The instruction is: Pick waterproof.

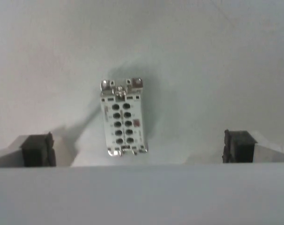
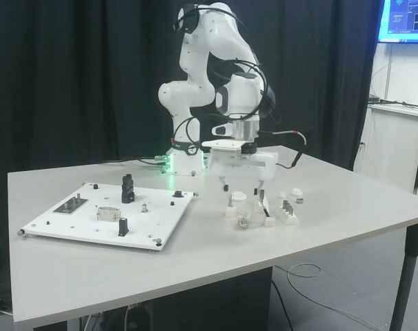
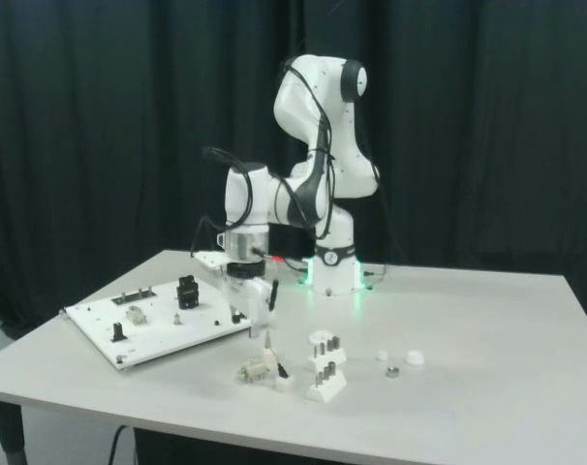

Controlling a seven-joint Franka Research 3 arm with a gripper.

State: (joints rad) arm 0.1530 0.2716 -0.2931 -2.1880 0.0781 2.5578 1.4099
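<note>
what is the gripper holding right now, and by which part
Nothing. The gripper is open above the white rectangular connector insert, which lies on the grey table, untouched.

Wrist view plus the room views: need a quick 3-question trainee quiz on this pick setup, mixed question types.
1. True or false: the gripper is shut on the white connector.
2. How many columns of holes does the white connector's face show? A one, B two, C four.
3. Fill in: the fingertip pads on either side of the white connector are ____ in colour.

Key: 1 false, it is open with the connector lying free on the table; 2 B; 3 black.
</note>
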